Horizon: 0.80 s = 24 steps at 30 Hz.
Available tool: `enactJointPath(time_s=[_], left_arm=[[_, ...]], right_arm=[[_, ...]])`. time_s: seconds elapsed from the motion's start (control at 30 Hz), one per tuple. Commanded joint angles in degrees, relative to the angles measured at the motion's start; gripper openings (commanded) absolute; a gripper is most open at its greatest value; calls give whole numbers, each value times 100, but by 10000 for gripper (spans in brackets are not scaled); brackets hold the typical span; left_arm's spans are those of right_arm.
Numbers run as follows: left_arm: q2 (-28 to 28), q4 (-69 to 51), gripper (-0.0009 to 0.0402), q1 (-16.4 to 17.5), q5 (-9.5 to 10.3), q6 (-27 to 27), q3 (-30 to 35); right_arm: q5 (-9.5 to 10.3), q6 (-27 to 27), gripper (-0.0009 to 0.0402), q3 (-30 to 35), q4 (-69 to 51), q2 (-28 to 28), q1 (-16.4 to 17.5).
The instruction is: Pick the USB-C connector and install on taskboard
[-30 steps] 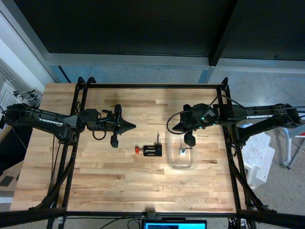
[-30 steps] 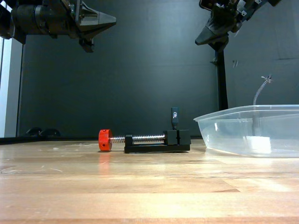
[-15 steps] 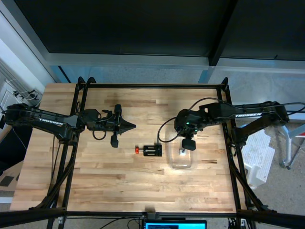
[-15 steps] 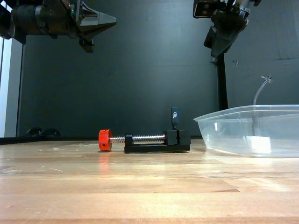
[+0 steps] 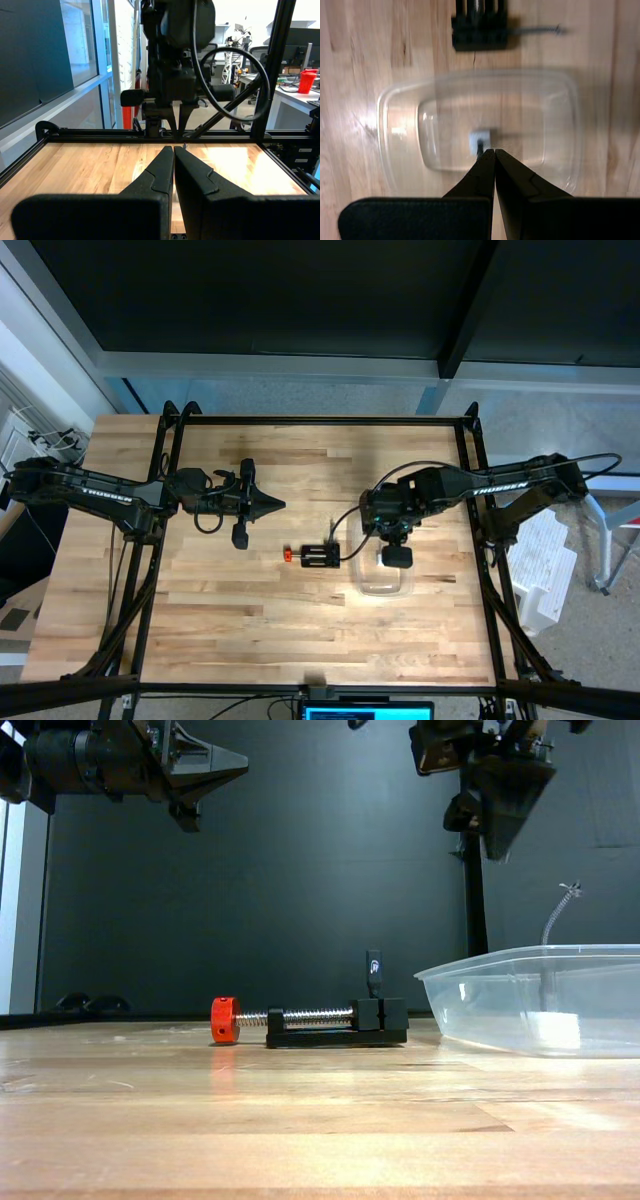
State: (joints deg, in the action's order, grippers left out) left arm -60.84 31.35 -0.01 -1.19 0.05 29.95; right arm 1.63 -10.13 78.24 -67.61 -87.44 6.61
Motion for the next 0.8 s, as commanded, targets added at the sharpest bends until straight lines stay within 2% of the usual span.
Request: enactJointPath(time_s=[0.03, 0.33, 0.47, 0.53, 0.67, 0.8], left_arm=[[-2, 0, 0, 2, 0, -2, 0], [-2, 0, 0, 0, -2, -2, 0], [-2, 0, 0, 0, 0, -2, 0], [-2, 0, 0, 2, 0, -2, 0], [-2, 0, 0, 2, 0, -2, 0], [-2, -2, 0, 2, -2, -2, 0]], right_arm=[[-7, -24, 0, -9, -87, -94, 90], [-66, -190, 0, -33, -249, -131, 247], [-210, -297, 1, -37, -251, -164, 291], [-219, -334, 5, -37, -256, -214, 304], [-214, -417, 28, -39, -269, -348, 343], [-221, -452, 71, -42, -262, -492, 380]])
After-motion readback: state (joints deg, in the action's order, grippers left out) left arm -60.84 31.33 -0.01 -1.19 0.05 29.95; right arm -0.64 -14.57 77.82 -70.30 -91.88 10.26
